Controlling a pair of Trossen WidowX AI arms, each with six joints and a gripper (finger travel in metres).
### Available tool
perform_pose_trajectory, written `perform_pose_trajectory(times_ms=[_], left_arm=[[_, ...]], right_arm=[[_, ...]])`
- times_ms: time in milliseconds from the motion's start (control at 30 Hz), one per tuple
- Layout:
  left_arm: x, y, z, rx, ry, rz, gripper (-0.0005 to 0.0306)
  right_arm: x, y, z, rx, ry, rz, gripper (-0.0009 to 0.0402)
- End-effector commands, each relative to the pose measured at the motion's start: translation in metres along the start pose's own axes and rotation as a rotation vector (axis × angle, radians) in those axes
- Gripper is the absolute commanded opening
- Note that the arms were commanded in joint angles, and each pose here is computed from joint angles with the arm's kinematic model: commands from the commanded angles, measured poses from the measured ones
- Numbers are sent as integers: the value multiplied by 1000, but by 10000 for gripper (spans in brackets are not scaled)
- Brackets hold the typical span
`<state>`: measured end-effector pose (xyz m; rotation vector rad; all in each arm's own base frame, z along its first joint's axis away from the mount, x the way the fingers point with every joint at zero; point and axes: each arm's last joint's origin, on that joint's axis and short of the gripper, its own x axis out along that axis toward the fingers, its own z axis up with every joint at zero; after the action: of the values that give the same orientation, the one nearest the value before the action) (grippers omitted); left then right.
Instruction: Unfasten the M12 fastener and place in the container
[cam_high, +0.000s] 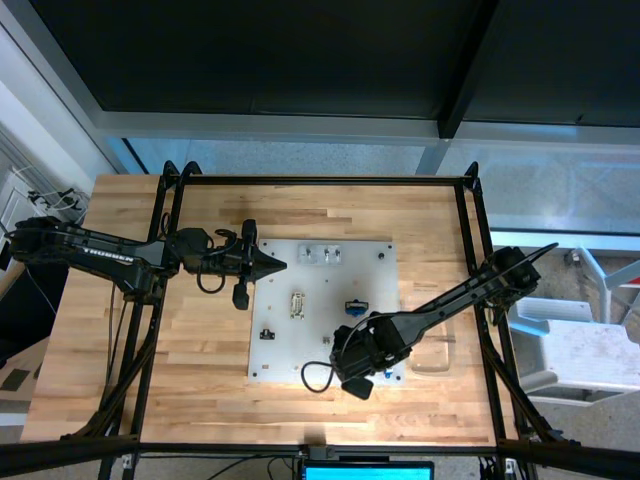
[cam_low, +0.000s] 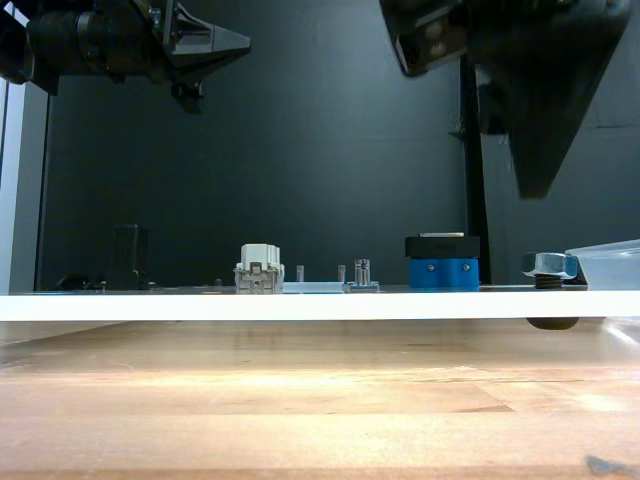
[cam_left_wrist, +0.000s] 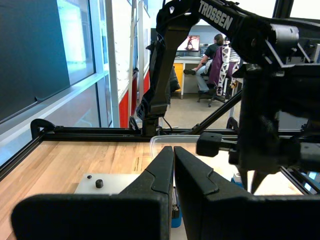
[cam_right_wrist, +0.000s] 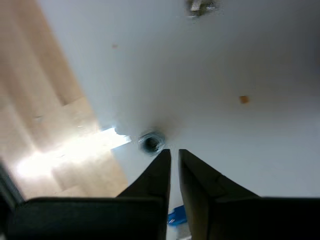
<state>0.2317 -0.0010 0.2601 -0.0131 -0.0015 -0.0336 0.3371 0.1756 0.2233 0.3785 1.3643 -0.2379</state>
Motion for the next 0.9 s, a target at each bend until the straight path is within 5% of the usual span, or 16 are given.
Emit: perform_pose_trajectory(times_ms=[33,433,900], left_arm=[[0,0,0,0,-1,0,0],[0,0,0,0,-1,0,0],[0,0,0,0,0,0,0]], right_arm=[[-3,1,0,-4,5,-4,77],[10,5,0,50,22,-24,255],[40,9,1,47,45,-68,248]])
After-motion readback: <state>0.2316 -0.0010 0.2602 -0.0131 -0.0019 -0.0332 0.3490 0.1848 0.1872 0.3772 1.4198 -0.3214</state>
